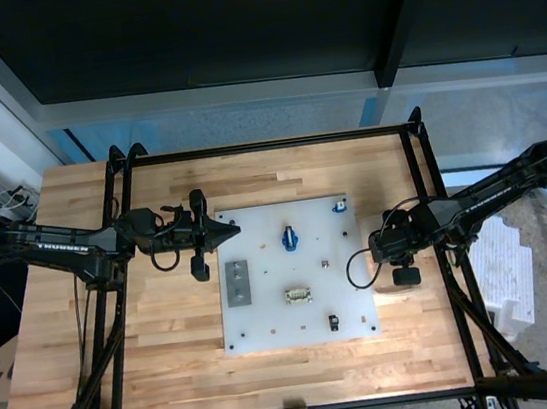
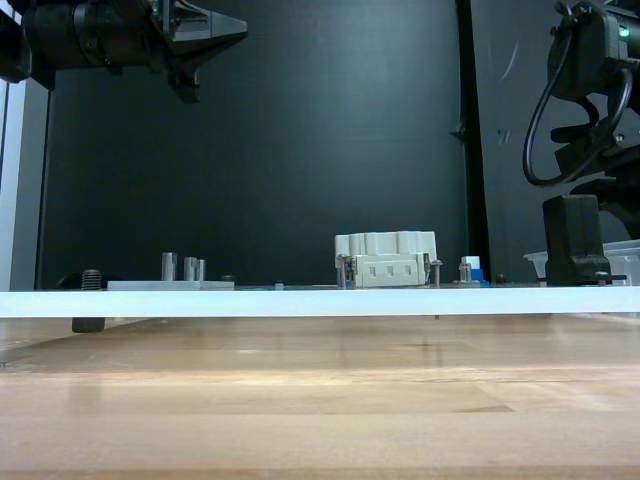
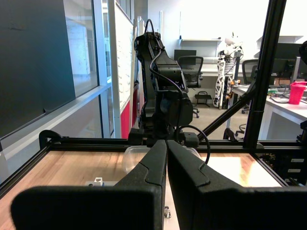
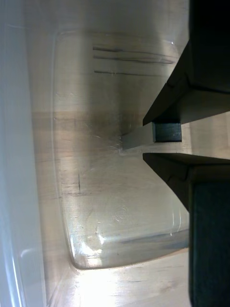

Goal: Pick the 16mm bar and install on taskboard

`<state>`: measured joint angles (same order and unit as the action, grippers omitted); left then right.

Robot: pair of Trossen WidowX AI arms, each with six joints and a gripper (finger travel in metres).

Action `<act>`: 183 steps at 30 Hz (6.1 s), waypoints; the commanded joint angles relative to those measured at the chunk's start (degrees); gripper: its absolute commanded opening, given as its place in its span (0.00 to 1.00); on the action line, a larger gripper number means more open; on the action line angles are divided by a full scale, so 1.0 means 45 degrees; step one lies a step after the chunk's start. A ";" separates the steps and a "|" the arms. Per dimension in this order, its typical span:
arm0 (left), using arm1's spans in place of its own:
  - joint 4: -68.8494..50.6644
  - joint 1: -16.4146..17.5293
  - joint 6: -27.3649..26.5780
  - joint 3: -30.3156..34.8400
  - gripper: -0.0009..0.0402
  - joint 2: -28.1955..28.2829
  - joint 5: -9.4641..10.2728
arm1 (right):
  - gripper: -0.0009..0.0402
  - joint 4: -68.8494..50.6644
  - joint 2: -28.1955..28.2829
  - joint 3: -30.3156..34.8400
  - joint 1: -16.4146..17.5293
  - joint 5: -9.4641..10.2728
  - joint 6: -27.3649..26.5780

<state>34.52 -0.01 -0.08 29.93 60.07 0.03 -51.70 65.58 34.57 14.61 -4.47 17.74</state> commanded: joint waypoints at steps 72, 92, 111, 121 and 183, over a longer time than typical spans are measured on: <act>0.0005 0.0000 0.0005 0.0005 0.02 0.0005 -0.0005 | 0.02 -0.3245 0.5323 0.8675 0.3589 0.0238 -0.2220; 0.0000 0.0005 0.0005 0.0005 0.02 0.0005 -0.0005 | 0.02 -0.1870 0.6562 0.8733 0.4673 0.0529 -1.1205; 0.0005 0.0005 0.0005 0.0005 0.02 0.0005 -0.0005 | 0.02 -0.1666 0.7237 0.8869 0.4668 0.1044 -1.5868; 0.0005 0.0005 0.0005 0.0005 0.02 0.0005 -0.0005 | 0.02 -0.1583 0.7237 0.8655 0.4444 0.1350 -1.6320; 0.0005 0.0000 0.0005 0.0005 0.02 0.0005 -0.0005 | 0.02 -0.1413 0.8034 0.8845 0.4182 0.1229 -1.6679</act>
<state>34.52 -0.01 -0.08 29.93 60.07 0.03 -58.06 101.69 74.35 33.43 1.10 -57.45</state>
